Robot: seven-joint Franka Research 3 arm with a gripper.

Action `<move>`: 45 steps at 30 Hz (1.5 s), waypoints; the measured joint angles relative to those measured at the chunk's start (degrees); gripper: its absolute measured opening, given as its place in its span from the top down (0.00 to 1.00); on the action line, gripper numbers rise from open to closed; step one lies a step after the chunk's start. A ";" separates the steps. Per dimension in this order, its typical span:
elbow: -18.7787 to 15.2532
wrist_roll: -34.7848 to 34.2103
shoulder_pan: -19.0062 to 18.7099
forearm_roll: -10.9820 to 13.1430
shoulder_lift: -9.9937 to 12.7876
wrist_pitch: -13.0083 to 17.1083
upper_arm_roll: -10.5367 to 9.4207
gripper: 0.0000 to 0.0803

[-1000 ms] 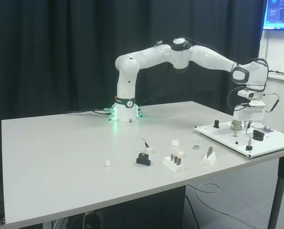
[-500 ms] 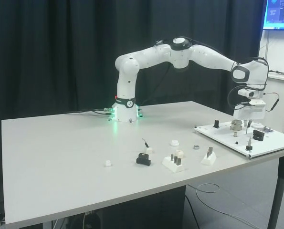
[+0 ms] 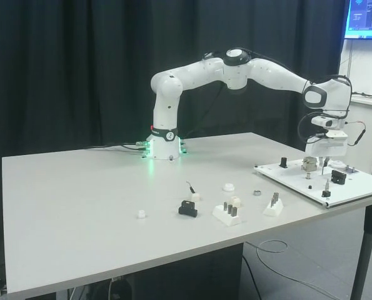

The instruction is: Insert square peg 1.

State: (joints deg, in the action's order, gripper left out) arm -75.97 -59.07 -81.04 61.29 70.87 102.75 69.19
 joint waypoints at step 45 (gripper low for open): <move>0.18 -1.06 -0.04 -0.22 0.02 0.16 -0.47 0.96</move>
